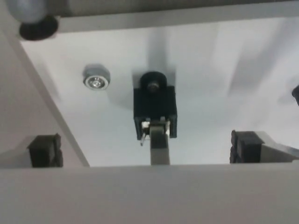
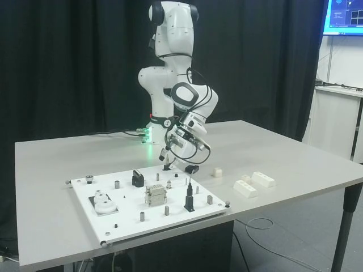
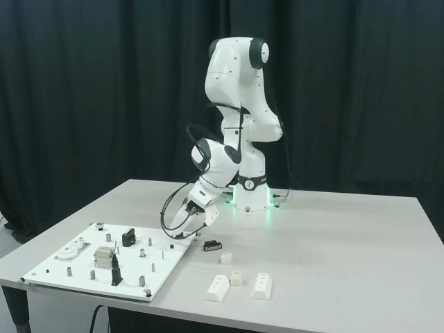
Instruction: Remove Ethernet.
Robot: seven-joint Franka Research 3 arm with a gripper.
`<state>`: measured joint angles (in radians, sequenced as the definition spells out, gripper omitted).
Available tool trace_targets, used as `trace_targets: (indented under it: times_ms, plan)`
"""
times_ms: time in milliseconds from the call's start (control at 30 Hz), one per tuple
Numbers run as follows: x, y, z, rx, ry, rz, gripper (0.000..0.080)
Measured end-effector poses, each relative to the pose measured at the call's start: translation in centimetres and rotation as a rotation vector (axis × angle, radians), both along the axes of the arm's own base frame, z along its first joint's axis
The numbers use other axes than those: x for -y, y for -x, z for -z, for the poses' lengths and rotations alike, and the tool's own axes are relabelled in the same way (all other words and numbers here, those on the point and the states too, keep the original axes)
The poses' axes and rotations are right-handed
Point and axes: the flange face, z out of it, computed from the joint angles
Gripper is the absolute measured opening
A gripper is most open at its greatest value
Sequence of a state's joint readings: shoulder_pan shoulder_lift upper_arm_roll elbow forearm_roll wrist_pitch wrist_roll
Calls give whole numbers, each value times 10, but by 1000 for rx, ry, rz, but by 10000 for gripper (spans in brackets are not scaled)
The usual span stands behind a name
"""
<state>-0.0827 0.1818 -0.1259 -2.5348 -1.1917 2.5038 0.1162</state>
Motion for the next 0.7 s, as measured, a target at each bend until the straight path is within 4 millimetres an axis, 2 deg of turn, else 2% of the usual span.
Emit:
trace_targets:
  times_ms: [567,600,700]
  plan:
    - [-1,0,-1,1,2,-3,800]
    - [-1,1,-1,0,2,-4,700]
    - [-2,1,0,-2,3,-10,700]
